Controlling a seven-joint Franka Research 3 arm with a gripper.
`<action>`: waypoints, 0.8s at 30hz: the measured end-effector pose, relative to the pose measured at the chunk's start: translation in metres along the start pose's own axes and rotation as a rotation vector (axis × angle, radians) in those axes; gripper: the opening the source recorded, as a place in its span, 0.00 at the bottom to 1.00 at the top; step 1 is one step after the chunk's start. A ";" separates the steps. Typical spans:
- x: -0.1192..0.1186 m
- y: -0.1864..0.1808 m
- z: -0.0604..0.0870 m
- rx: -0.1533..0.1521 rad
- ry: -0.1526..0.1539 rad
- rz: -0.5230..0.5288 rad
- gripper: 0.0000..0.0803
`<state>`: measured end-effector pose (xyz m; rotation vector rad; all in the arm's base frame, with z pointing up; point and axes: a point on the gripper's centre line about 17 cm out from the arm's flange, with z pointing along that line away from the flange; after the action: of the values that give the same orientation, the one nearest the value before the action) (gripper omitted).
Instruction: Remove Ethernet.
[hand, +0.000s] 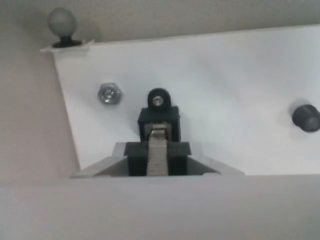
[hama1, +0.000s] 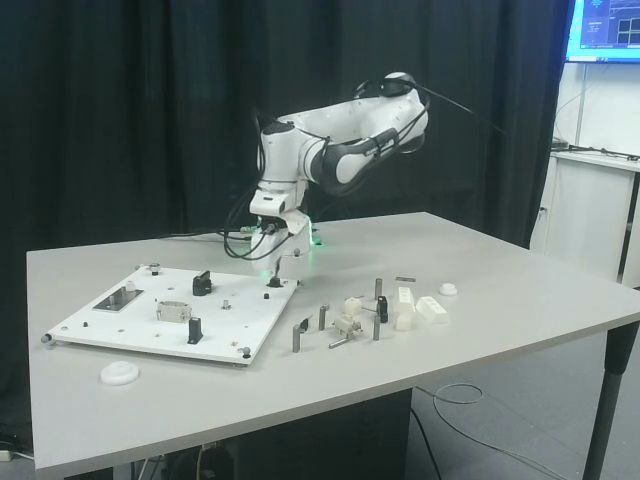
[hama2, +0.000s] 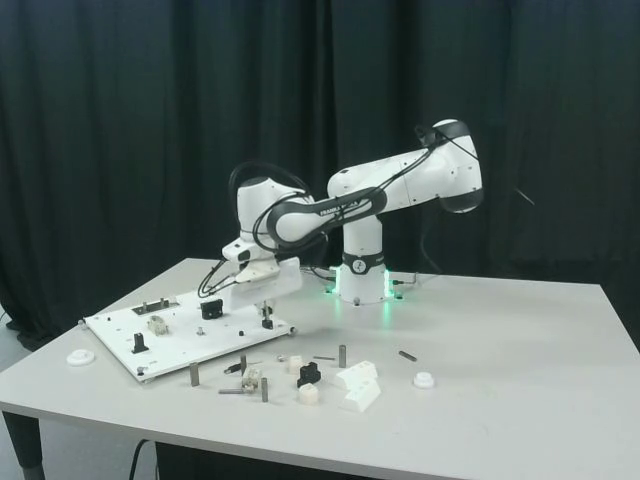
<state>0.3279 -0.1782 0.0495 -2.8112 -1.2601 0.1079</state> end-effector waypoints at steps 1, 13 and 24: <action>-0.001 -0.002 -0.003 0.007 0.001 0.001 0.10; -0.007 -0.004 -0.031 0.013 0.016 0.014 0.10; -0.010 -0.004 -0.041 0.011 0.024 0.021 0.10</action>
<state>0.3218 -0.1837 0.0908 -2.8087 -1.2210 0.0813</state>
